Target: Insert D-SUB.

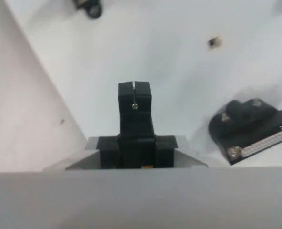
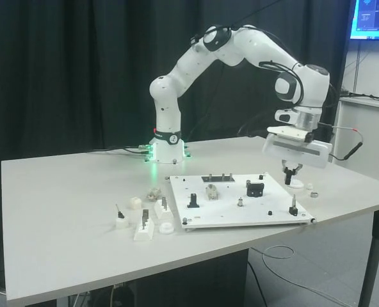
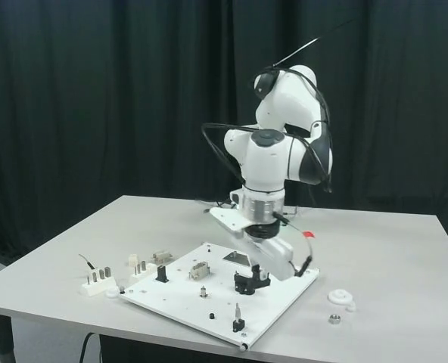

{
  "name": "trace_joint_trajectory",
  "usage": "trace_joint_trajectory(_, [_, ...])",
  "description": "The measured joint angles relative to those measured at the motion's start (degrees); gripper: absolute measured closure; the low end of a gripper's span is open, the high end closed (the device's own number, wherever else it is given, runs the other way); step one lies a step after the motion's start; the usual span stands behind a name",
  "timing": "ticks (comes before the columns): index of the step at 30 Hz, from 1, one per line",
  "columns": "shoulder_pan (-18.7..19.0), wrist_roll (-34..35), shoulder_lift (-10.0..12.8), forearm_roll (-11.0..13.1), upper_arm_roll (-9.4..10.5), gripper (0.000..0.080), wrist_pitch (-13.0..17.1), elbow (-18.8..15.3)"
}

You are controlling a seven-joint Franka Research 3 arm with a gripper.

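Observation:
The black D-SUB plug (image 1: pixel 253 131) lies on the white board (image 1: pixel 179 57), its row of pins showing between two screws. From the room it sits right of the board's middle (image 2: pixel 255 188) (image 3: pixel 248 282). A metal D-SUB socket (image 2: pixel 211 190) (image 3: pixel 200 270) is mounted further left on the board (image 2: pixel 228 214). My gripper (image 1: pixel 134 88) is shut, with only a thin slit between the black fingers and nothing held. It hangs above the board's far right corner (image 2: pixel 292 169), off to one side of the plug and not touching it.
A black peg (image 2: pixel 293 208) (image 3: pixel 238 324) stands near the board's front right corner, and a black bracket (image 2: pixel 193 200) stands left of the socket. White holders with pegs (image 2: pixel 145 224) lie left of the board. White gears (image 2: pixel 298 183) (image 3: pixel 337 296) rest on the grey table (image 2: pixel 61 192).

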Motion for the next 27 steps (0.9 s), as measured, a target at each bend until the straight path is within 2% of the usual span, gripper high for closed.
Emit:
trace_joint_trajectory(5, [-1.32, 5.07, -0.7, -1.85, -0.34, 0.0653, -2.8, 1.28])
trace_joint_trajectory(13, [-3.49, 14.41, -3.36, -5.43, -0.35, 0.0653, -7.78, 2.46])
trace_joint_trajectory(18, [-4.87, 17.35, -4.89, -6.93, -0.32, 0.0653, -9.07, 2.47])
trace_joint_trajectory(27, [-7.66, 20.14, -6.6, -7.36, -0.2, 0.0653, -10.34, 2.46])
